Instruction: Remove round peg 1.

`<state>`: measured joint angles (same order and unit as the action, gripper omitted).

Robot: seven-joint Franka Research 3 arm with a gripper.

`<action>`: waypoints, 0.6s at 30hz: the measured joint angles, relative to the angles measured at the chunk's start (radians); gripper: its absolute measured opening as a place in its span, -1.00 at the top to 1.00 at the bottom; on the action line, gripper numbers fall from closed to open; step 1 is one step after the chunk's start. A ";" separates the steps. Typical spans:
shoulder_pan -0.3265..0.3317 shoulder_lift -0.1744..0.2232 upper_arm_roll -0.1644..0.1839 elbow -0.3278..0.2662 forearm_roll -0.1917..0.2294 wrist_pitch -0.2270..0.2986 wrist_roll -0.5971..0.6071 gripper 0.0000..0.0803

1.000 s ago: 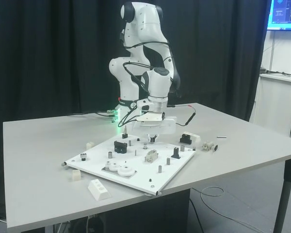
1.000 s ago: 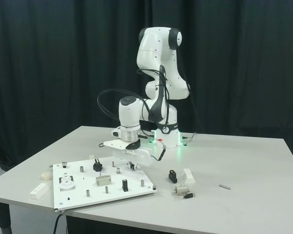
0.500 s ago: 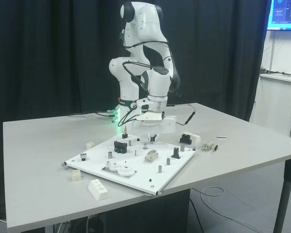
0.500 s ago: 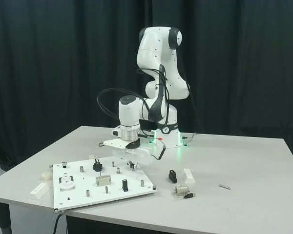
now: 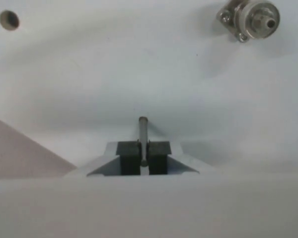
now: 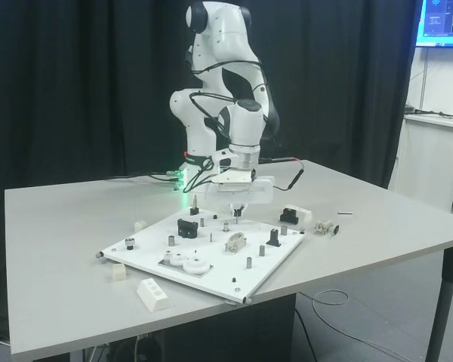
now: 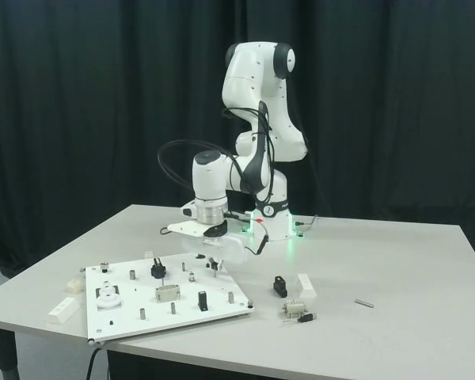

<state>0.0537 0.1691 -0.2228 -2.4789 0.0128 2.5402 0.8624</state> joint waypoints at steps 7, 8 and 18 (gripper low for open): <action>0.000 -0.034 -0.004 -0.001 0.000 -0.035 0.000 0.92; 0.000 -0.040 -0.006 -0.001 0.000 -0.042 0.000 0.92; 0.000 -0.091 -0.012 -0.001 0.000 -0.097 0.000 0.92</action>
<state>0.0536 0.0778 -0.2347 -2.4795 0.0127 2.4430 0.8623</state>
